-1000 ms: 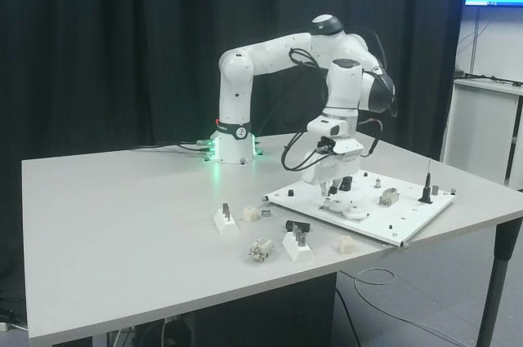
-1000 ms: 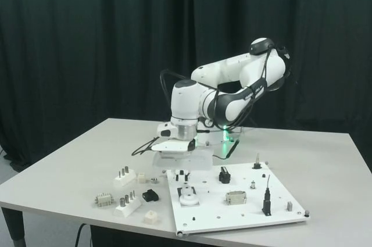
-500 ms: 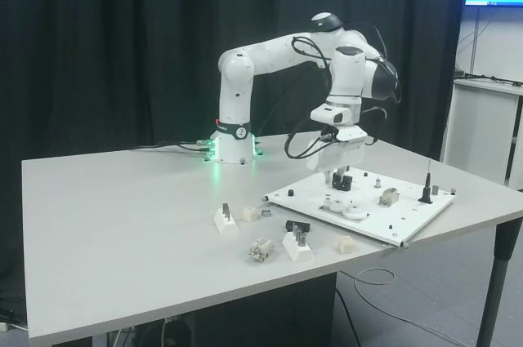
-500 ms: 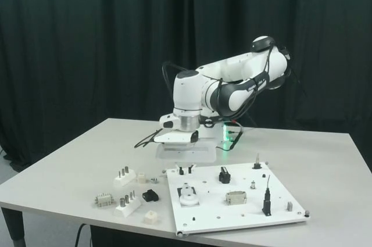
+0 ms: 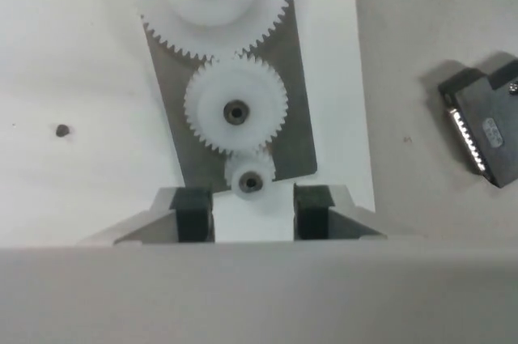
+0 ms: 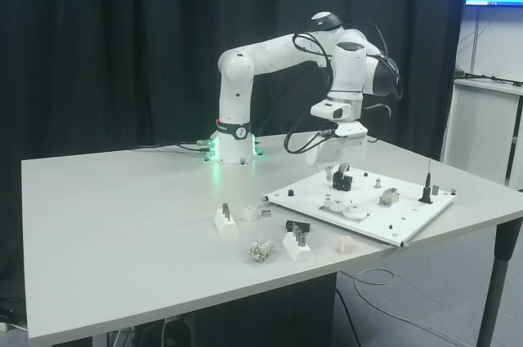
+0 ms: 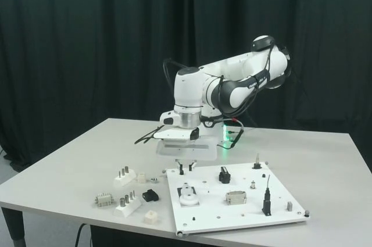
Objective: Insert small gear.
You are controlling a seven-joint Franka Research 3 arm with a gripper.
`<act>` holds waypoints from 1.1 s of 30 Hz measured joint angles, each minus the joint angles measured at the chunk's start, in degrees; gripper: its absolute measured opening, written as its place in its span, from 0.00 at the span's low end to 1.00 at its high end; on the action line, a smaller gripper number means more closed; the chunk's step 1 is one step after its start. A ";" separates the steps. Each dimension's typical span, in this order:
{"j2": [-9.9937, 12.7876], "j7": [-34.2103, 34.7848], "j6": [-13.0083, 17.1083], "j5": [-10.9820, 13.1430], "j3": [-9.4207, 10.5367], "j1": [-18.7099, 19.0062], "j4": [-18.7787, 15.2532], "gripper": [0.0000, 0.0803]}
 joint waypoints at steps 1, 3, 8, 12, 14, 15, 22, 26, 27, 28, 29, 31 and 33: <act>0.00 0.05 -0.10 -0.04 -0.15 0.02 0.02 0.22; -0.01 0.21 -0.34 -0.06 -0.44 0.05 0.08 0.22; -0.07 1.12 -1.33 -0.07 -1.38 0.14 0.34 0.22; -0.10 1.97 -2.28 -0.07 -2.31 0.29 0.52 0.22; -0.10 2.62 -2.64 -0.07 -2.74 0.37 0.61 0.22; -0.11 3.02 -2.79 -0.09 -2.96 0.43 0.64 0.22; -0.12 5.33 -3.69 -0.47 -4.12 0.69 1.08 0.22; -0.19 6.92 -3.87 -0.89 -4.39 0.70 1.38 0.22; -0.23 7.26 -3.94 -0.98 -4.46 0.70 1.45 0.22; -0.27 7.56 -4.03 -1.04 -4.52 0.70 1.51 0.22; -0.32 7.81 -4.12 -1.12 -4.57 0.70 1.58 0.22; -0.40 8.19 -4.30 -1.26 -4.69 0.70 1.69 0.22; -0.44 8.54 -4.39 -1.30 -4.78 0.70 1.76 0.22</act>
